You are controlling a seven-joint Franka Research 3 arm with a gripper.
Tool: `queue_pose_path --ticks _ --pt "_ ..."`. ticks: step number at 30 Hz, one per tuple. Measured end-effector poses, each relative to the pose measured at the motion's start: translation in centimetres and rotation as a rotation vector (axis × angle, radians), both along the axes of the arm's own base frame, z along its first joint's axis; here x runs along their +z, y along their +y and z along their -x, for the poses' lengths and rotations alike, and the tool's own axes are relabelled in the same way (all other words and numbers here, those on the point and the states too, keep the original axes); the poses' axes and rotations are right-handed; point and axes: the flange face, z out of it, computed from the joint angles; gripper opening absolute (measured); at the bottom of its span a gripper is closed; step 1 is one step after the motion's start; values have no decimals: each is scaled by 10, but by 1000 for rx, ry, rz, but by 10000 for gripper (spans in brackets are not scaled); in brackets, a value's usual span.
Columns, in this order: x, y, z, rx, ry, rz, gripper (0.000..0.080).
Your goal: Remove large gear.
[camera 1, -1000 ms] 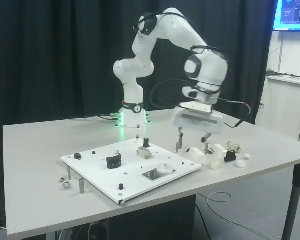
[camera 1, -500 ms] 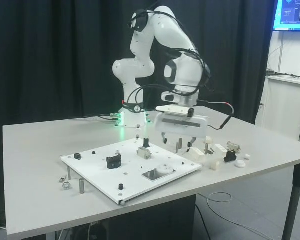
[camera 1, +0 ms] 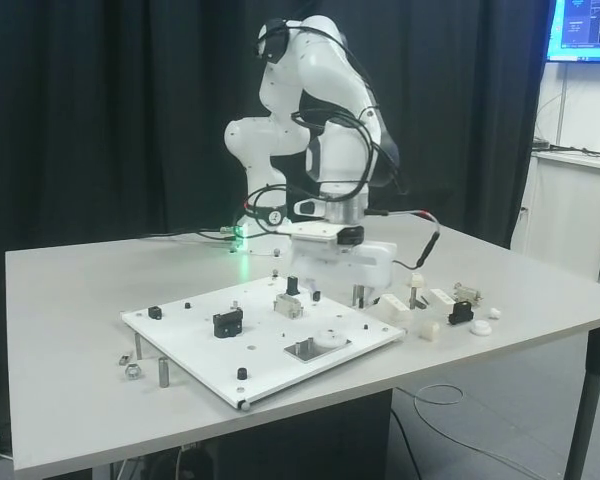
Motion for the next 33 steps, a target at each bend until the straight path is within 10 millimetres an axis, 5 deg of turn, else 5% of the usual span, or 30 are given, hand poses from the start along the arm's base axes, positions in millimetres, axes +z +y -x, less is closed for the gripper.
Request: queue_pose_path --ticks 19,33 --pt "-40 -12 -2 -62 -35 17 800" --pt "-40 -22 -6 -37 -37 35 800"
